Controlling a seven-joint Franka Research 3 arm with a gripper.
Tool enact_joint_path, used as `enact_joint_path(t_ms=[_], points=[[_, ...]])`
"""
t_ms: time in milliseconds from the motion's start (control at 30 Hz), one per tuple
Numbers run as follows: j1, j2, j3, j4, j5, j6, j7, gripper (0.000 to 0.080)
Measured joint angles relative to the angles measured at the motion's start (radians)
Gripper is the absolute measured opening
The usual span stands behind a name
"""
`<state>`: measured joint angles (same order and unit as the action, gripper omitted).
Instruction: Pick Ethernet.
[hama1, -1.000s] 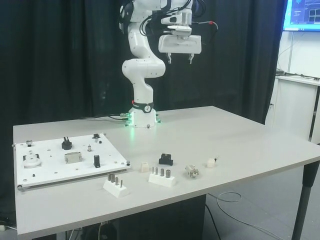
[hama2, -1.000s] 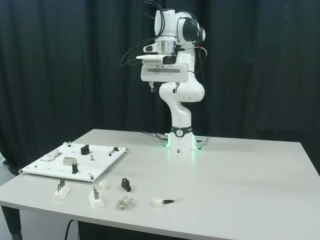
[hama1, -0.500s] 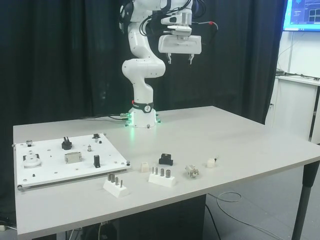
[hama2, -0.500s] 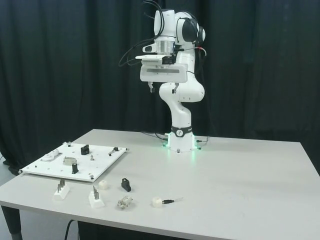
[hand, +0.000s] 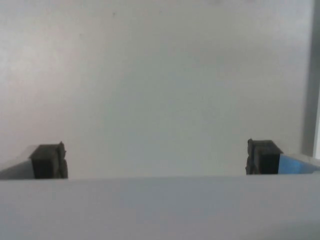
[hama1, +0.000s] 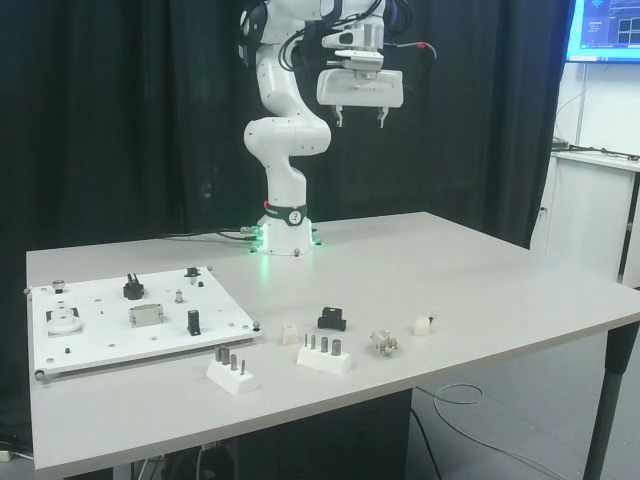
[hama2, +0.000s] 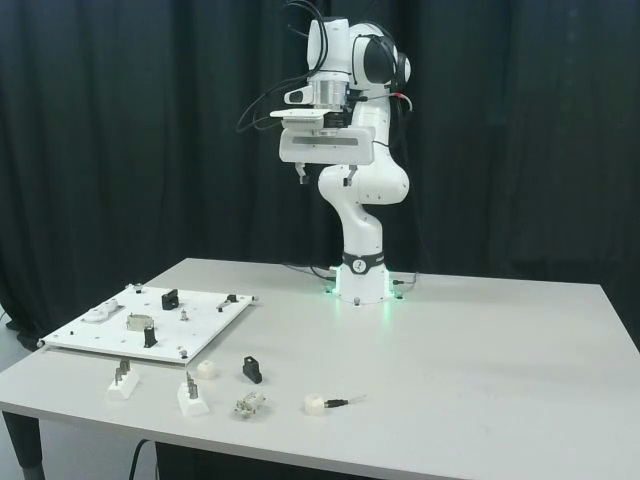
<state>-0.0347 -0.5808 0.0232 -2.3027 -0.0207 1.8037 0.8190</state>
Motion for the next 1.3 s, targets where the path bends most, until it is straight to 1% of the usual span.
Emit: enact_joint_path(t_ms=[300, 433, 733, 1033, 1300], points=[[-0.010, 0.001, -0.005, 0.000, -0.001, 0.000, 0.000, 0.0800], [-0.021, 0.004, -0.005, 0.001, -0.009, 0.000, -0.002, 0.0800], [-0.053, 0.027, -0.013, 0.003, -0.032, 0.020, -0.035, 0.0800], [-0.092, 0.068, -0.041, 0.003, -0.051, 0.033, -0.111, 0.0800], [-0.131, 0.104, -0.078, 0.001, -0.079, 0.034, -0.217, 0.0800]])
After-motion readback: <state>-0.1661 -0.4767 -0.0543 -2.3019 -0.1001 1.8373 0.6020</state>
